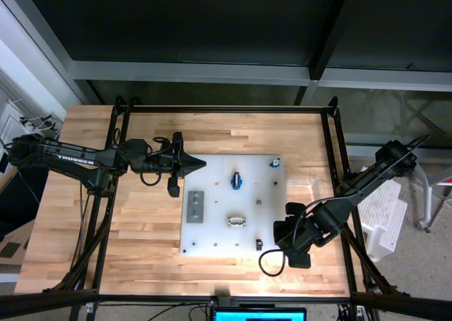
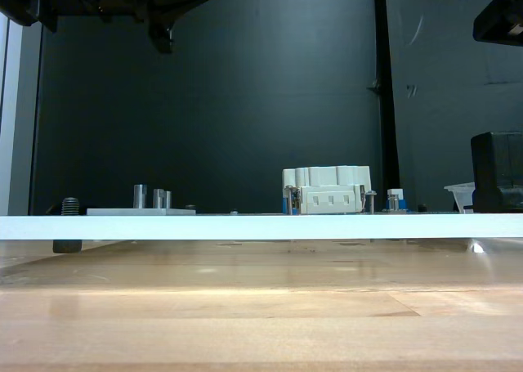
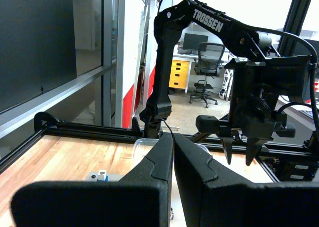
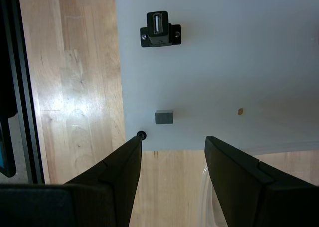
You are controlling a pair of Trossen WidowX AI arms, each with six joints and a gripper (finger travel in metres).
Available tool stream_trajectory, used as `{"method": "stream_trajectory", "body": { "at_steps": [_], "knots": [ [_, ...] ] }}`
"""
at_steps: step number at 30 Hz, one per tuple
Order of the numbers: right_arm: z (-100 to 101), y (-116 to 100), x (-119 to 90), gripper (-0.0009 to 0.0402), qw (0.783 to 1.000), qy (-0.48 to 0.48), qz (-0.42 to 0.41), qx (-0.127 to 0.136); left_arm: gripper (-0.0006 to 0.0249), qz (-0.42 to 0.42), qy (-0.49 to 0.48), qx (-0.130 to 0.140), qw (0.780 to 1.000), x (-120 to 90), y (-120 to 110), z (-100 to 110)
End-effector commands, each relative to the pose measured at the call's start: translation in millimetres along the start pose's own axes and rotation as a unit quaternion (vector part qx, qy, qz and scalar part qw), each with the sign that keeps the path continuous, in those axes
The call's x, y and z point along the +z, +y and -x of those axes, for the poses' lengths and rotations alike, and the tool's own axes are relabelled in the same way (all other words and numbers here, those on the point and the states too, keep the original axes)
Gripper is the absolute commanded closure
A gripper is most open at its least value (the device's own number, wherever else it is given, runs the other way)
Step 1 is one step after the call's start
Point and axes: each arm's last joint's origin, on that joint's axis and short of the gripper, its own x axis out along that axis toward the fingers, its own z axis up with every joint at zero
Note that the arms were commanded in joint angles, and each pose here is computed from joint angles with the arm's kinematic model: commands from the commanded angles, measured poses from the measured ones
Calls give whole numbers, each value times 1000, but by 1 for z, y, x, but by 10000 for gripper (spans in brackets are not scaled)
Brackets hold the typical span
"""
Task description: Pick the 16mm bar and install on taskboard
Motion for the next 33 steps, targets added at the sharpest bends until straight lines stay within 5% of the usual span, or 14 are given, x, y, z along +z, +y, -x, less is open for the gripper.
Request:
{"method": "stream_trajectory", "body": {
  "at_steps": [1,12,24,33],
  "knots": [
    [-1,0,0,223,1000,0,0,-1,243,0,0,0,1000,0,0,0],
    [7,-6,-1,248,999,-33,10,-14,243,0,0,0,1000,0,0,0],
    [48,-72,9,307,981,-184,14,-58,243,0,0,0,1000,0,0,0],
    [79,-122,17,391,927,-369,14,-66,243,0,0,0,1000,0,0,0]
  ]
}}
